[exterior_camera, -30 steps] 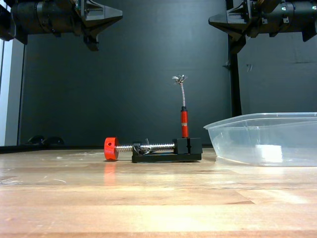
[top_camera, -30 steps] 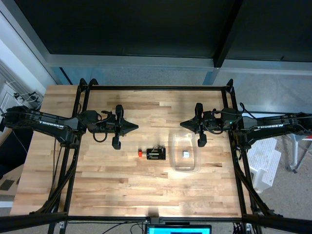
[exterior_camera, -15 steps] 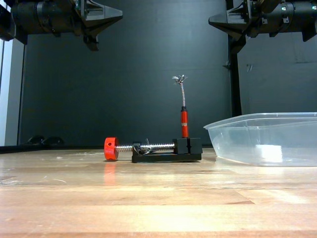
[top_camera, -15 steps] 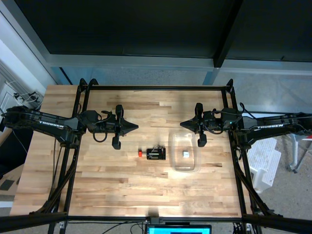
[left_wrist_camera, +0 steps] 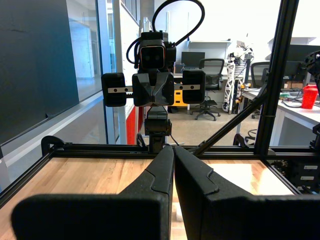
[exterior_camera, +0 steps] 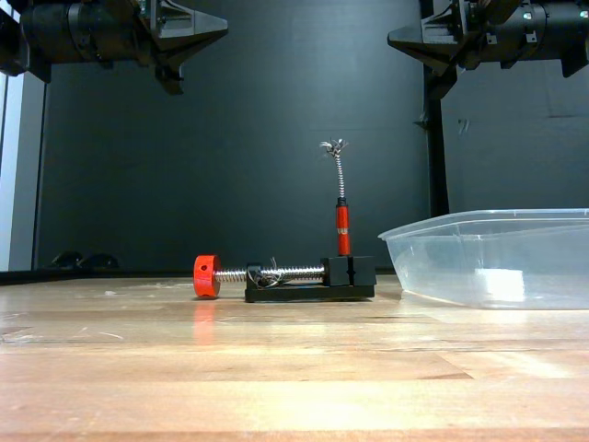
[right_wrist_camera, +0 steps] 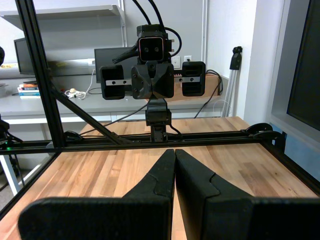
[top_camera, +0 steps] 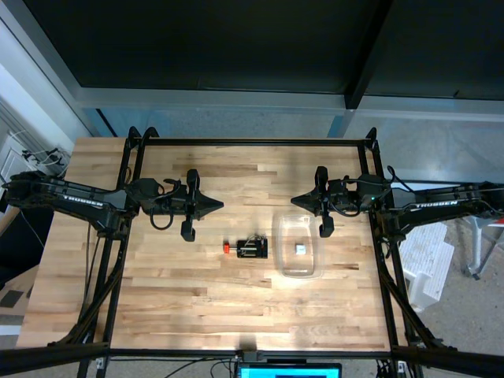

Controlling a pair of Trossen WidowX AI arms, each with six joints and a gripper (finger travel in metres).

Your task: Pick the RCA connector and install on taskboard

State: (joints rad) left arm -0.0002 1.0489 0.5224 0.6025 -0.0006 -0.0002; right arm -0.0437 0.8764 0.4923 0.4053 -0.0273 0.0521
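Left gripper point(top_camera: 214, 205) at eleven o'clock of the taskboard point(top_camera: 253, 250), right gripper point(top_camera: 298, 201) at one, both closed empty; I fear a loosely seated RCA connector point(exterior_camera: 341, 228) toppling.

Bright, even overhead light leaves soft glare on the table point(top_camera: 197, 299), which faintly mirrors the taskboard point(exterior_camera: 348, 276).

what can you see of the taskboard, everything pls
The taskboard is a small black block lying flat on the wooden table, left of the clear tray and apart from it. A silvery threaded rod runs from its left end to a red-orange knob. A thin red post topped by coiled wire stands upright at its right end. Nothing grips it: the left gripper and right gripper, both shut, hang high above the table.
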